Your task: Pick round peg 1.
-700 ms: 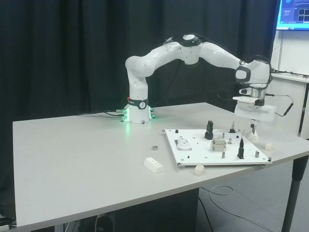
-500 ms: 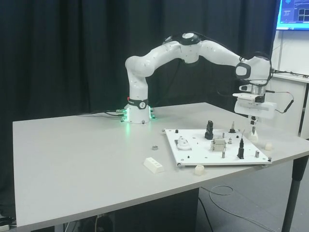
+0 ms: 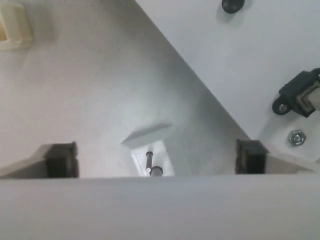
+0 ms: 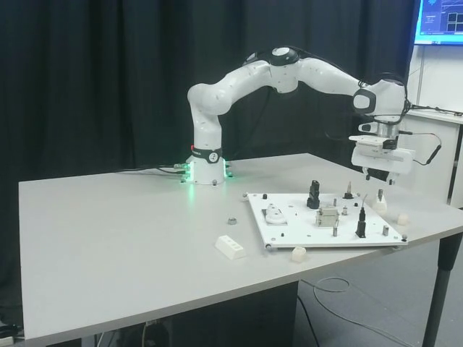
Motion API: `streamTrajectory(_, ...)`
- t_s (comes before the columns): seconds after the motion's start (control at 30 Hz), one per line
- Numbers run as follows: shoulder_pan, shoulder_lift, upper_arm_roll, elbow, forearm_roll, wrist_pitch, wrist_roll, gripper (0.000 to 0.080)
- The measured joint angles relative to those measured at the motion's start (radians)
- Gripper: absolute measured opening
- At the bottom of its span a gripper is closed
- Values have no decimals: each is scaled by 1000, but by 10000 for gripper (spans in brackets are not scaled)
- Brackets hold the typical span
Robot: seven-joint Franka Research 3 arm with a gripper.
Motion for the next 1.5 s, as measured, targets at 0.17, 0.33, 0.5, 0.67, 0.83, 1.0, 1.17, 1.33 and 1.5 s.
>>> streamTrajectory(0.17,-5,-1,0,-3,0,0,0,711)
streamTrajectory(0.33,-11,-3,2,-7,0,0,-6,711)
streamTrajectory(0.5,-19,-4,10,-8,1,3,-32,796)
streamTrajectory(0.67,-28,-4,26,-7,6,16,-58,800)
streamTrajectory(0.83,-40,-4,49,-5,17,44,-80,800)
streamTrajectory(1.0,-53,-4,77,3,36,72,-93,800)
streamTrajectory(1.17,-68,-4,107,17,39,87,-111,800)
streamTrajectory(1.33,-79,-5,131,31,39,88,-122,800)
streamTrajectory(1.5,-84,-5,148,40,39,88,-126,800)
